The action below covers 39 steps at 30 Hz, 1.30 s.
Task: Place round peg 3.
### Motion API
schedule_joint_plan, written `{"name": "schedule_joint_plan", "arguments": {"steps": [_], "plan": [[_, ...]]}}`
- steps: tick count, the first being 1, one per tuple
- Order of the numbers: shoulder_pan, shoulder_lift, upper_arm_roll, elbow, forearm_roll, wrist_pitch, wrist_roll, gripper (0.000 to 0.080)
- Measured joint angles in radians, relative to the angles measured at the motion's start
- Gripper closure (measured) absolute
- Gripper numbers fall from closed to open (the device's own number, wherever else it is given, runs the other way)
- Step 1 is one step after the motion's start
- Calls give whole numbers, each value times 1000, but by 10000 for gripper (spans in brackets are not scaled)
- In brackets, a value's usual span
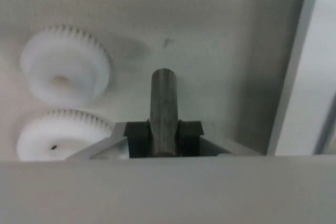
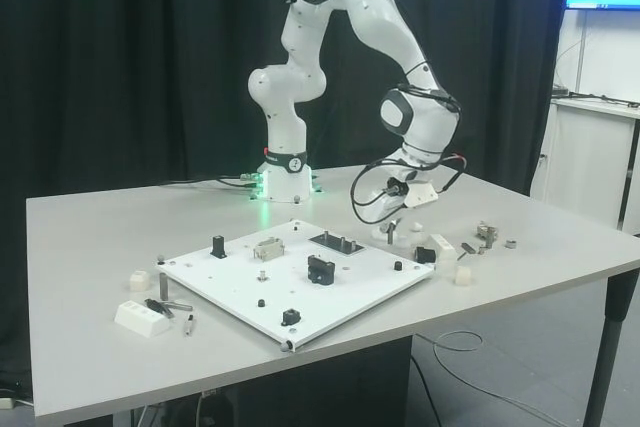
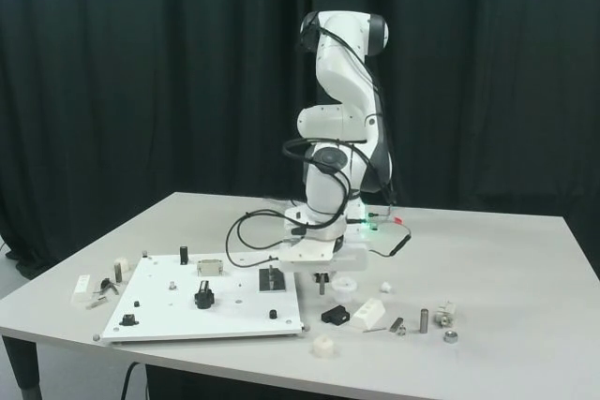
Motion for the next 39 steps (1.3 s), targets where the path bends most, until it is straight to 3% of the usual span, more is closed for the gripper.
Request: {"name": "schedule_joint_plan", "arguments": {"steps": [12,23,24,28,29,37,38,39], "plan": [[-32,47,39,48,0,-40,9,689],[-35,71,42,71,-1,-60,24,689],[-35,72,42,72,-1,-63,24,489],[-35,72,42,79,-2,-81,24,489],[-35,72,42,83,-2,-89,24,185],[-42,64,46,131,-2,-183,28,185],[-45,61,47,138,-2,-195,34,14],[-46,58,48,144,-2,-207,40,14]]}}
